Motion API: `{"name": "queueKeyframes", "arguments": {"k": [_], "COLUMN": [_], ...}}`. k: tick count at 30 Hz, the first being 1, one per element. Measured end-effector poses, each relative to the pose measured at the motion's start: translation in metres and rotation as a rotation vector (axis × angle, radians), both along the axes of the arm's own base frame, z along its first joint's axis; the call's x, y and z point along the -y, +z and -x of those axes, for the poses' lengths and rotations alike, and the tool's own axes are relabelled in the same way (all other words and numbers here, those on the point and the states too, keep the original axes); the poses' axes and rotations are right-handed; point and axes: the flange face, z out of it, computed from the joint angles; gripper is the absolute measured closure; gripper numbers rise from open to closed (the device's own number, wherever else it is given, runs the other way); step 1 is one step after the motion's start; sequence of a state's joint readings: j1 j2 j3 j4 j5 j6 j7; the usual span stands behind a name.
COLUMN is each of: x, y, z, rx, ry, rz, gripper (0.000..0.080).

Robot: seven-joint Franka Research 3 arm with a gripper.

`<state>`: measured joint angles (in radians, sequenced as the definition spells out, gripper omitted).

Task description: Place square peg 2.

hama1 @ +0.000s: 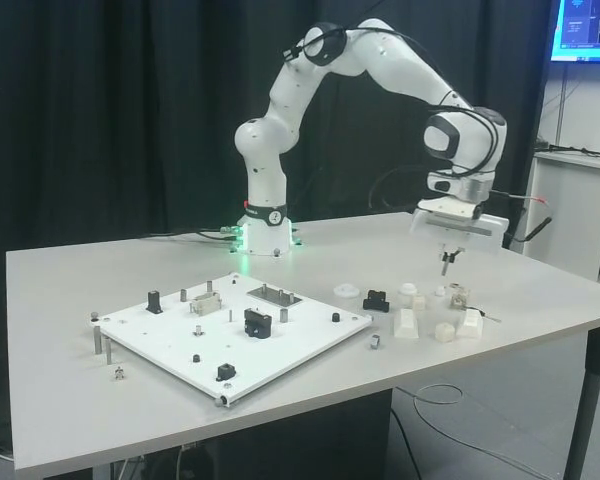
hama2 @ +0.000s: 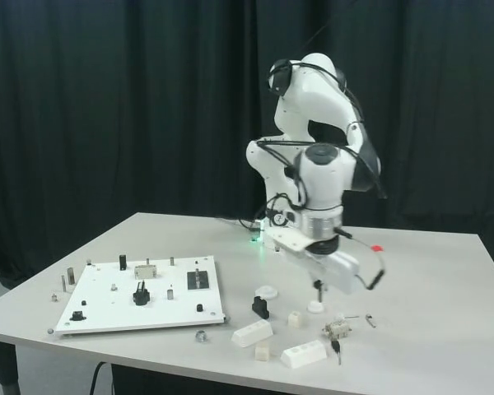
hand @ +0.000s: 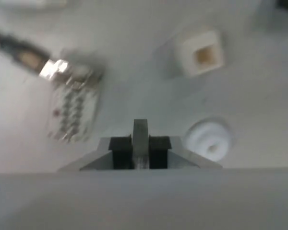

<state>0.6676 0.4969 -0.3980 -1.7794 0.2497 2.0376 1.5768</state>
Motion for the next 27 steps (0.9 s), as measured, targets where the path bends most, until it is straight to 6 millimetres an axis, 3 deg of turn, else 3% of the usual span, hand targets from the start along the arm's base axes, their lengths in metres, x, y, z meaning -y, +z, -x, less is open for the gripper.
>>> {"name": "queueKeyframes", "arguments": {"k": [16,27], "x": [-0.096,-0.124], "y": [-0.015,-0.032], "z": [0.032,0.043], "rx": [0.125,0.179], "ry": [0.207,0.266], "rz": [-0.008,0.002], "gripper": [0.0732,0.0732]}}
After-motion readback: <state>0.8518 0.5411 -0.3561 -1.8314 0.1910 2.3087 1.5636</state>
